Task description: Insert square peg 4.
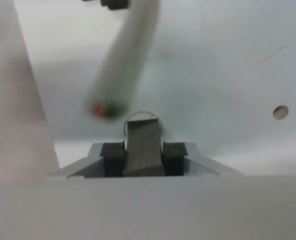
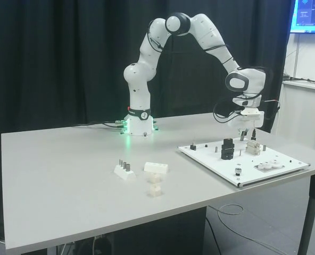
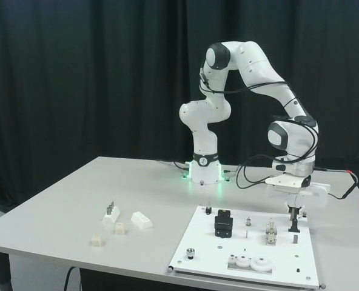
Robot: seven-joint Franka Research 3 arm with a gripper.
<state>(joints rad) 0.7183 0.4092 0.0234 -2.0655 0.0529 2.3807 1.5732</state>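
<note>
**Hand holds the square peg over the white board**

Your hand [image 1: 143, 152] is closed on the square peg [image 1: 144, 147]: in the wrist view you see the black fingers [image 1: 112, 156] pressed against both sides of the grey peg, which sticks out past them. Just beyond the peg's tip a thin round rim shows on the white board [image 3: 191, 239]. From the second room view, your hand [image 3: 295, 225] hangs low over the board's far right part, close to a small upright fixture [image 3: 270, 233]. A black block [image 3: 224, 224] stands nearer the board's middle, and white gears [image 3: 252, 263] lie along its near edge. Off to the left on the grey worktop [image 3: 76, 206], well apart from the board, you have a small holder with pegs [image 3: 111, 214] and several white blocks [image 3: 142, 220].
</note>
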